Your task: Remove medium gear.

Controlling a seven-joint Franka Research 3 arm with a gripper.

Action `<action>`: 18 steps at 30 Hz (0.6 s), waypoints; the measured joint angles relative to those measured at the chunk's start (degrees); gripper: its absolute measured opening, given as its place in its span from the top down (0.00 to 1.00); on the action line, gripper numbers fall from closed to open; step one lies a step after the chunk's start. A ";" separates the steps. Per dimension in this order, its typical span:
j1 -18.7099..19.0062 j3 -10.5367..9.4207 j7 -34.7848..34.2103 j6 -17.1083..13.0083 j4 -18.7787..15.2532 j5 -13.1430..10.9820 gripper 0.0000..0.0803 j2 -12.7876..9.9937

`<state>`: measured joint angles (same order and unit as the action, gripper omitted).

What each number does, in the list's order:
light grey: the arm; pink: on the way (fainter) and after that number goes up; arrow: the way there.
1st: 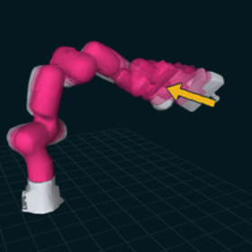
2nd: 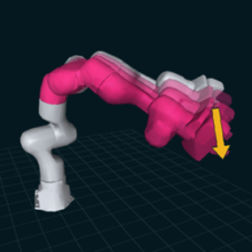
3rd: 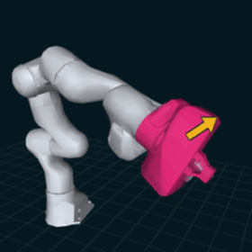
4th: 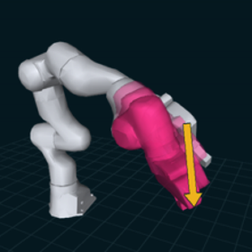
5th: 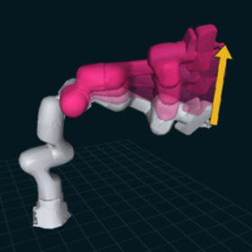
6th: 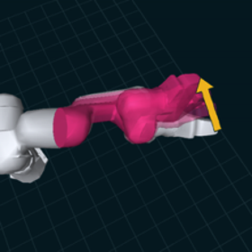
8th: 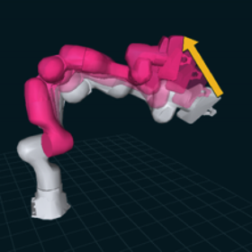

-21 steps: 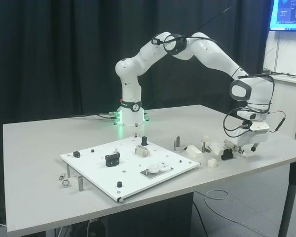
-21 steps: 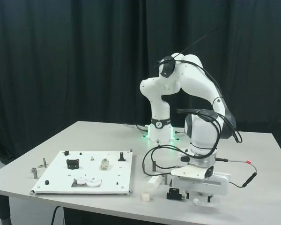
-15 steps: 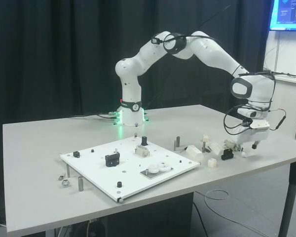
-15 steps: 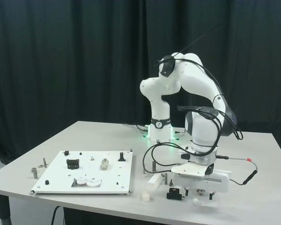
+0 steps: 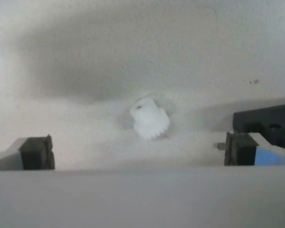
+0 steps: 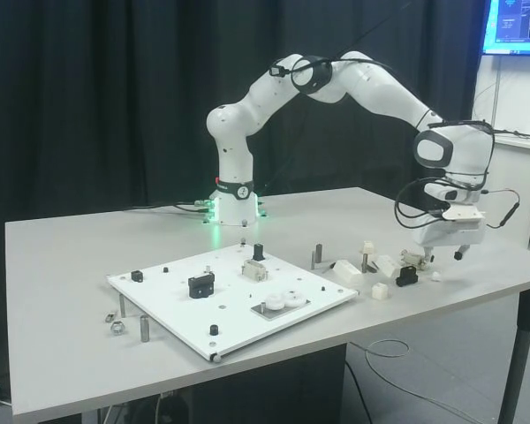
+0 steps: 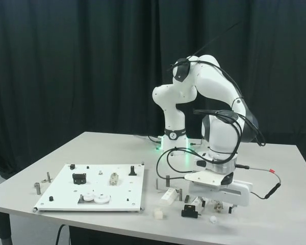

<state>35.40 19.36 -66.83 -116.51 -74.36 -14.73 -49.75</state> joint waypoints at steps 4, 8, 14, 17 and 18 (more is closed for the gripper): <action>0.09 0.02 -0.08 0.08 0.00 0.35 0.01 0.11; 0.16 0.09 -0.08 0.10 0.00 0.92 0.00 0.14; 0.18 0.54 -0.09 0.10 0.02 2.89 0.00 0.16; 0.19 1.11 -0.65 0.14 0.02 4.07 0.00 0.17; 0.19 1.37 -0.96 0.22 0.02 4.52 0.00 0.17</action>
